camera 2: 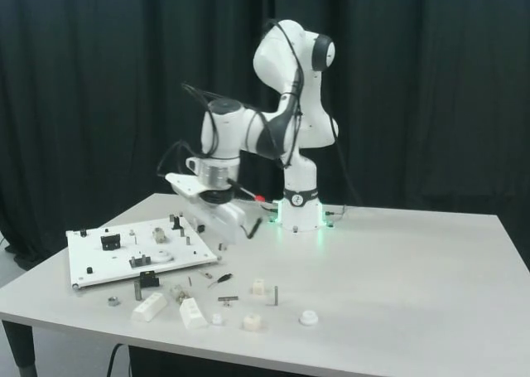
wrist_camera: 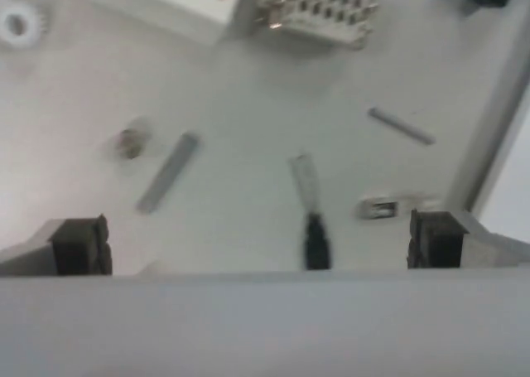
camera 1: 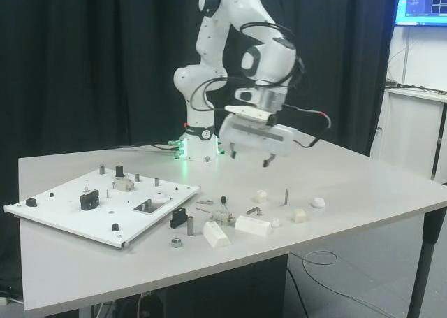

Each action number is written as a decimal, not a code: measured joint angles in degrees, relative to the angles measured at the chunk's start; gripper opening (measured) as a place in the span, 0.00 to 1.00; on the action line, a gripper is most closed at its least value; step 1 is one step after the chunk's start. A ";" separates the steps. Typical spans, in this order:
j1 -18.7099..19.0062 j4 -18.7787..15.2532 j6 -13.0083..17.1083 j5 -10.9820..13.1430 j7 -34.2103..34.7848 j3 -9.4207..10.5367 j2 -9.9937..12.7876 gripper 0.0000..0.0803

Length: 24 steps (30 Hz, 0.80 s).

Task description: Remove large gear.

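We see the large gear (camera 1: 160, 199), a round, toothed white disc, lying flat on the board (camera 1: 63, 205) near the board's corner closest to the loose parts; in the wrist view the same gear (wrist_camera: 18, 22) shows its teeth and centre hole. The board is a flat white plate with small black blocks (camera 1: 89, 201) and short upright pins on it. Beside the board, on the smooth grey table (camera 1: 363, 185), lie blocky white pieces (camera 1: 252, 225), a thin grey pin (camera 1: 286, 195) standing upright, a small nut (camera 1: 176, 242) and a round white cap (camera 1: 318, 203). Black curtains hang behind the table, and the arm's base (camera 1: 198, 150) glows green. The end effector (camera 1: 248, 159) hangs above the table, well apart from the gear, its black fingers (wrist_camera: 80, 244) spread wide with nothing between them, touching nothing.
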 joint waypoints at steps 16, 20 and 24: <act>-10.14 -0.83 1.06 -1.42 -8.36 0.22 -0.29 1.00; -12.68 -0.89 1.36 -1.42 -10.58 0.19 -0.29 1.00; -15.06 -0.90 1.68 -1.35 -12.39 0.17 -0.30 1.00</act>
